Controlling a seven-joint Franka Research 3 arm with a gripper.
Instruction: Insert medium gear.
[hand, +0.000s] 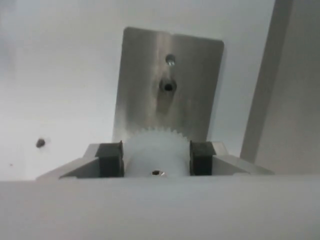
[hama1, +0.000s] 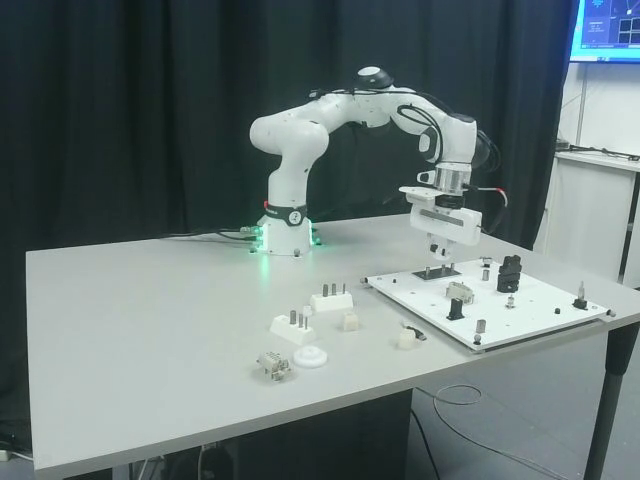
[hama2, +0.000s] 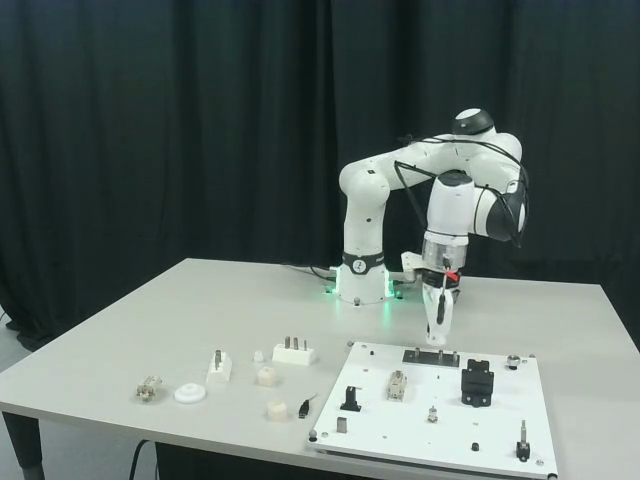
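franka arm with its gripper (hand: 156, 159) closed on the medium gear (hand: 156, 150), a white toothed wheel pinched between the two black pads (hand: 110, 159) at opposite sides of its rim. in the wrist view the gear hangs over a grey metal plate (hand: 167, 82) that shows two small holes or pegs along its midline; which of these is the target cannot be told. in both room views the gripper (hama2: 437, 333) hovers just above the far edge of the white assembly board (hama2: 500, 425), near a small black base plate (hama2: 431, 357), and the gear is apart from the board, not yet seated. a larger white gear (hama2: 189, 393) and several white fixtures (hama2: 293, 351) lie well apart on the grey table (hama2: 120, 340). judged step: aligning for insertion. to do it well, centre the gear's bore directly over the shaft, keep the gear level so that it does not bind, descend slowly with light downward force, allow a small turn so that teeth mesh with any neighbouring gear, and release only once the gear sits flat.
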